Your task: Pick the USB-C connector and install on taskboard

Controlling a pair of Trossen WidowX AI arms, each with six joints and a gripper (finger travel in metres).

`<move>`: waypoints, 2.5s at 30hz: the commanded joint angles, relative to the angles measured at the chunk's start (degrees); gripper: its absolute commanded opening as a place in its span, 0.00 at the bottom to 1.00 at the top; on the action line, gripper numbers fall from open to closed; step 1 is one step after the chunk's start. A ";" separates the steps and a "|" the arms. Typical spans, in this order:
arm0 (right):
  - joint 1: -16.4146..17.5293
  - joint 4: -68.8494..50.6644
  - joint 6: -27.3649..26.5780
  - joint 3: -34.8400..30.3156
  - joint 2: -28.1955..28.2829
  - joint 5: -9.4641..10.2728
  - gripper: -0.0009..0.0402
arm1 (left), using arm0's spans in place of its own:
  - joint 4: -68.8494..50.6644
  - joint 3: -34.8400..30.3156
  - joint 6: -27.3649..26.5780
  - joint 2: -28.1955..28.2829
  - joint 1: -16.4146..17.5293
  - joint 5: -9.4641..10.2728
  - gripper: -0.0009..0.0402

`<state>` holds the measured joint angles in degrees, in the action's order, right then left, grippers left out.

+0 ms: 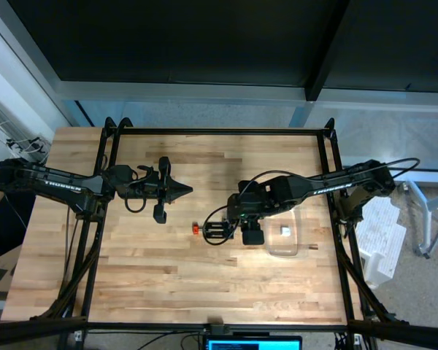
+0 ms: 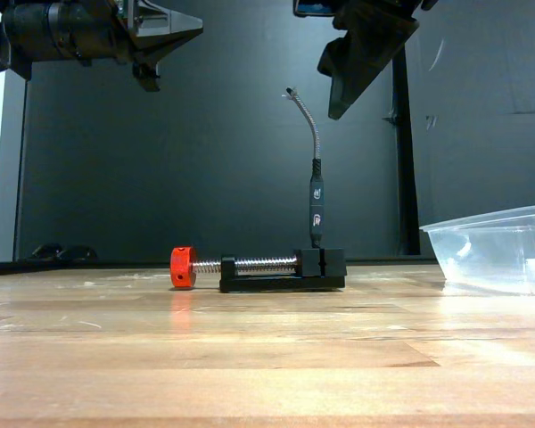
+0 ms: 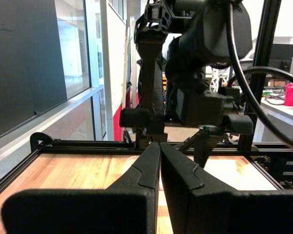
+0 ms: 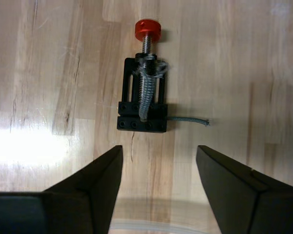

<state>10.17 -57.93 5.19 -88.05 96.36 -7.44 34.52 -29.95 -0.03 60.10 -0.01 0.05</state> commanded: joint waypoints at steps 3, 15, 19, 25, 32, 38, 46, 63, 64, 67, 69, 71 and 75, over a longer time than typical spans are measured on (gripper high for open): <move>-1.27 5.18 -0.92 5.25 -5.81 0.11 0.31 | 0.00 0.00 0.00 0.02 0.02 -0.02 0.02; -8.11 31.01 -5.38 23.65 -21.68 6.88 0.04 | 0.00 0.00 0.00 0.02 0.02 -0.02 0.02; -9.79 42.42 -5.46 30.62 -26.93 9.11 0.03 | 0.00 0.00 0.00 0.02 0.02 -0.02 0.02; -10.29 56.76 -5.46 39.71 -33.75 9.14 0.02 | 0.00 0.00 0.00 0.00 0.00 -0.02 0.02; -12.90 68.94 -4.46 47.54 -37.94 10.91 0.02 | 0.00 0.00 0.00 0.02 0.00 -0.02 0.02; -13.60 76.94 -4.15 52.19 -39.80 14.12 0.02 | 0.00 0.00 0.00 0.02 0.02 -0.02 0.02; -13.84 81.18 -4.35 55.01 -40.79 13.00 0.02 | 0.00 0.00 0.00 0.00 0.02 -0.02 0.02; -13.79 83.12 -3.15 56.94 -40.76 13.05 0.02 | 0.00 0.00 0.00 0.02 0.00 -0.02 0.02; -13.79 83.08 -3.15 56.94 -40.76 13.05 0.02 | 0.00 0.00 0.00 0.02 0.02 -0.02 0.02; -13.79 83.06 -3.15 56.94 -40.76 13.05 0.02 | 0.00 0.00 0.00 0.02 0.00 -0.02 0.02; -13.79 82.97 -3.15 56.94 -40.76 13.05 0.02 | 0.00 0.00 0.00 0.02 0.00 -0.02 0.02; -13.79 82.68 -3.15 56.94 -40.76 13.05 0.02 | 0.00 0.00 0.00 0.02 0.00 -0.02 0.02; -13.79 82.16 -3.15 56.94 -40.76 13.05 0.02 | 0.00 0.00 0.00 0.02 0.00 -0.02 0.02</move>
<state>-3.64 24.36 2.04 -31.07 55.55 5.61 34.52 -29.93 -0.05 60.10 -0.01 0.05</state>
